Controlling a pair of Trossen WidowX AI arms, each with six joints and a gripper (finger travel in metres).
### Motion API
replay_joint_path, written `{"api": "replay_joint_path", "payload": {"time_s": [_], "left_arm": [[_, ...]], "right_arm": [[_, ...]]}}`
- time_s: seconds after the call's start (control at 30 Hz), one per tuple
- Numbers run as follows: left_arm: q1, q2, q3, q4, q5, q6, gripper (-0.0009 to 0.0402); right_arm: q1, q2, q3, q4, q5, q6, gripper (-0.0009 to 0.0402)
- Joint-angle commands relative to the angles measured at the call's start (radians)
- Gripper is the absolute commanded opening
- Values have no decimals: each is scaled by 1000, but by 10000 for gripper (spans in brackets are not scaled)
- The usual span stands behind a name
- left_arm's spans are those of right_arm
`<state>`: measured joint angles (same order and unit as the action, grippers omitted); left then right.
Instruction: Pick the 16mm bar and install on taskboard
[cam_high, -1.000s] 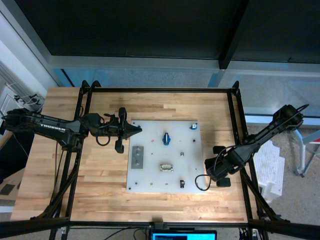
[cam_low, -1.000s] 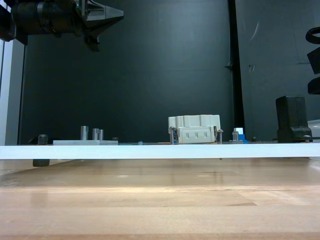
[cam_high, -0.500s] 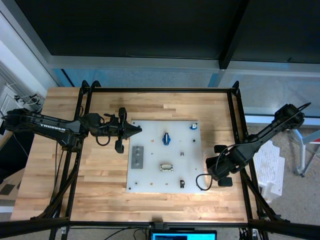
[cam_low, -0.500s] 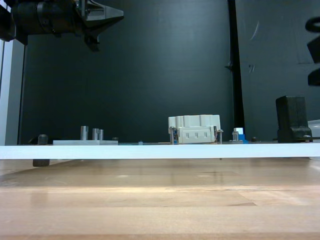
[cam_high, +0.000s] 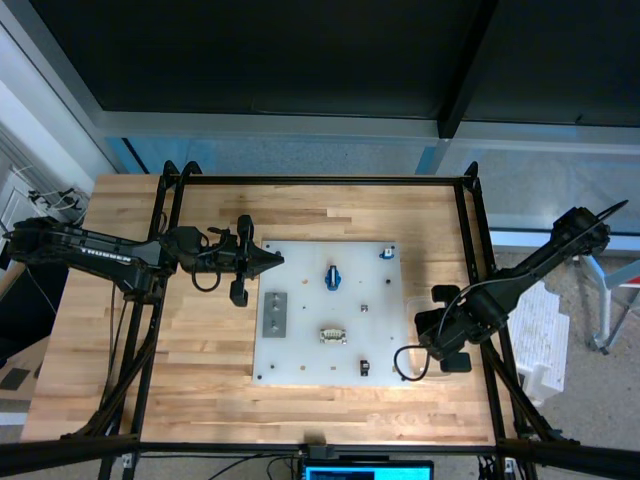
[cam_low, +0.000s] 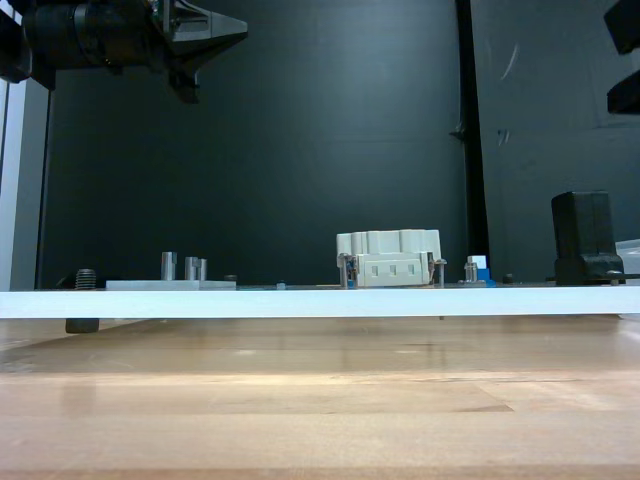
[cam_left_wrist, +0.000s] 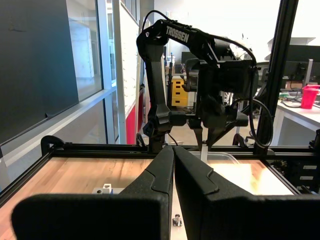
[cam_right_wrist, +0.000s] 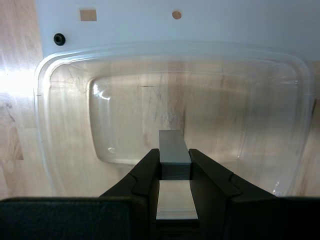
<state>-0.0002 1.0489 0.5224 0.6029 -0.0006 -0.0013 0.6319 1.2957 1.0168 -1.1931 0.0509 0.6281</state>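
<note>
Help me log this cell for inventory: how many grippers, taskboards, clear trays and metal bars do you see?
Grippers: 2, the left gripper raised over the taskboard's far-left corner, the right gripper above the clear tray
Taskboard: 1
Clear tray: 1
16mm bar: 1, clamped in the right gripper
Total: 5

Wooden table carries the taskboard and clear tray.

Left pincer hangs closed, pointing inward; right pincer points down at the right, clamping the 16mm bar.
</note>
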Motion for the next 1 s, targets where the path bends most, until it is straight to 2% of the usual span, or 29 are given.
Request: {"api": "replay_joint_path", "payload": {"time_s": [0.03, 0.47, 1.0], "left_arm": [[0, 0, 0, 0, 0, 0, 0], [0, 0, 0, 0, 0, 0, 0], [0, 0, 0, 0, 0, 0, 0]], "right_arm": [[0, 0, 7, -3, 1, 0, 29], [2, 31, 45, -6, 0, -6, 29], [4, 235, 234, -7, 0, -7, 29]]}}
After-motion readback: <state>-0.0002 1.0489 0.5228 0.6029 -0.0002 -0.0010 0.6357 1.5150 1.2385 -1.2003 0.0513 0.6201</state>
